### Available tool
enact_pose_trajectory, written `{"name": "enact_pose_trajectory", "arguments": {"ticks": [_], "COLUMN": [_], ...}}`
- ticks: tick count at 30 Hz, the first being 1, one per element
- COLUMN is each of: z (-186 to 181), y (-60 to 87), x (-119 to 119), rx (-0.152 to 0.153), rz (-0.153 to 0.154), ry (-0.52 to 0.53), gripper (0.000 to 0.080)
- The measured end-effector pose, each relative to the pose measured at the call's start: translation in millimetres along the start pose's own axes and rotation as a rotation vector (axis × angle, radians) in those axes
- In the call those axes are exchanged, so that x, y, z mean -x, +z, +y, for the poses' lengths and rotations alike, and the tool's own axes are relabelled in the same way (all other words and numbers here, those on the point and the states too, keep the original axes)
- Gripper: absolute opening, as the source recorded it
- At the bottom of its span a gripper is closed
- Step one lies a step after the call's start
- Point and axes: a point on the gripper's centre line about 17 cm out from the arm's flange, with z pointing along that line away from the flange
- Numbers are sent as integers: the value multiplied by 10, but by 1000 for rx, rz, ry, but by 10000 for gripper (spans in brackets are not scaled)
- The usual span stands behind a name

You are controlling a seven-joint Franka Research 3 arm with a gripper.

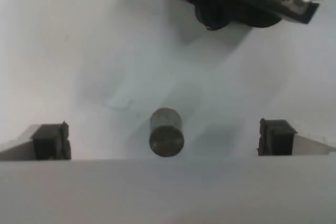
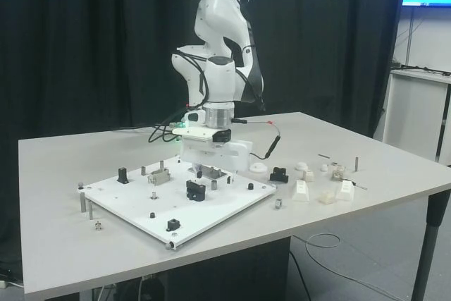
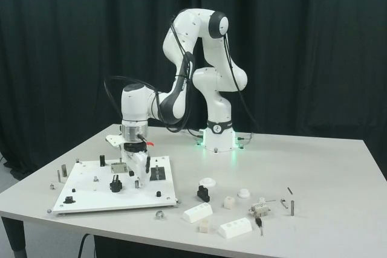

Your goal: Remove round peg 4.

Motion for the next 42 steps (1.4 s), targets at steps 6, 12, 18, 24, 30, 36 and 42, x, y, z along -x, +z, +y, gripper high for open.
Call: {"name": "enact_pose_trajectory", "arguments": {"ticks": [6,12,18,24,30,36,42], "z": [-3,7,23,48,76,105,116], "y": [59,105,153,203,233,241,243], "x": [6,9,10,18,23,20,25], "rx": [3,8,12,18,22,25,26], "rz": [1,0,0,-4,-7,-10,-13], "ry": [-9,-23,-36,-64,-84,-109,-116], "gripper": [800,800,800,800,800,800,536]}}
